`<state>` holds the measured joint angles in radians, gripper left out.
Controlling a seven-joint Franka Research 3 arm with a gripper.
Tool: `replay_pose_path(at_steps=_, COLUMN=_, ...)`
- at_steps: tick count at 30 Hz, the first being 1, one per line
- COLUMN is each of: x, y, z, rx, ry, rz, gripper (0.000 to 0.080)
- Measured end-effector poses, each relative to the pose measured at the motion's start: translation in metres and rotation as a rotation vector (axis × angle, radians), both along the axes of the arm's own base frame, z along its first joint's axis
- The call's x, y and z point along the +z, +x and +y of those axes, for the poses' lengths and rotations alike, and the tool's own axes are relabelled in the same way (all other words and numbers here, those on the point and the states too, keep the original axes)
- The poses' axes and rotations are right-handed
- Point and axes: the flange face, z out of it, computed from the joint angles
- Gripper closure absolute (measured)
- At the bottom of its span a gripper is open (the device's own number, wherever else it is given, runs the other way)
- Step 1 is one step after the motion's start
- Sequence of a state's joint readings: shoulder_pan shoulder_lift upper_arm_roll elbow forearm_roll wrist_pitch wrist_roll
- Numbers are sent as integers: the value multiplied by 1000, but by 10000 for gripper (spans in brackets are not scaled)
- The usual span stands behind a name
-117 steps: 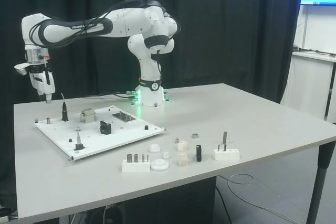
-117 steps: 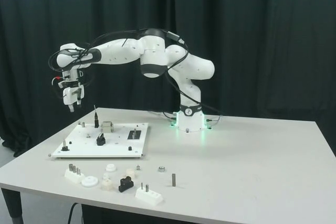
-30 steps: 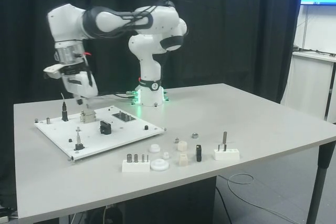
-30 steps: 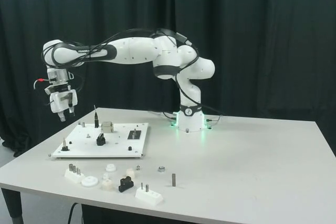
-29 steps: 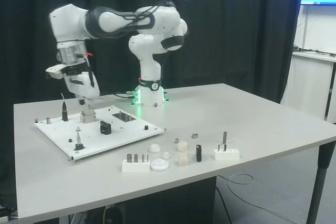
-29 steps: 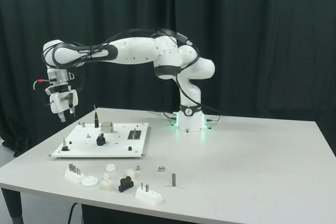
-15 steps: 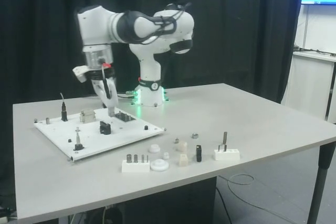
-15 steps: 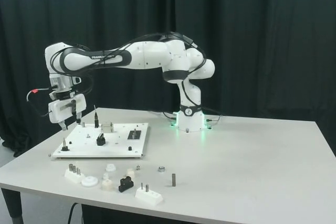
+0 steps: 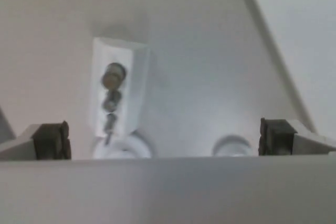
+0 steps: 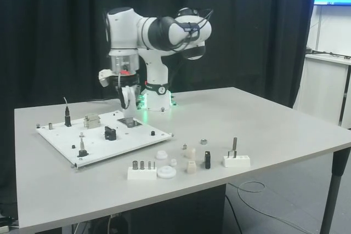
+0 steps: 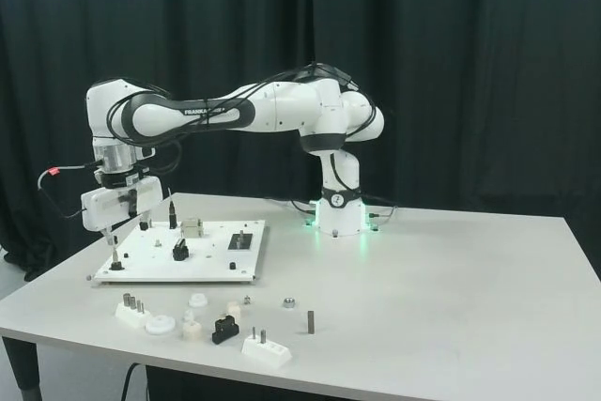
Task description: Pick round peg 2.
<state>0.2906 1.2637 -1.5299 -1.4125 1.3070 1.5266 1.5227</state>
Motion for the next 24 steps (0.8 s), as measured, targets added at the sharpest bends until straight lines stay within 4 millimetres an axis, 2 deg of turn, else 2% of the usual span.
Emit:
replay_pose_path(at_steps=11, x=4, y=35, z=20, rx=-116, ry=-75, rz=-45, gripper=3)
replay_pose_path(at_steps=17, x=-3, y=50, z=27, rx=-157, ry=-116, rz=-51, gripper=3)
replay_pose_path(at_steps=24, x=-17, y=59, z=33, rx=-154, ry=-130, rz=-54, gripper=3)
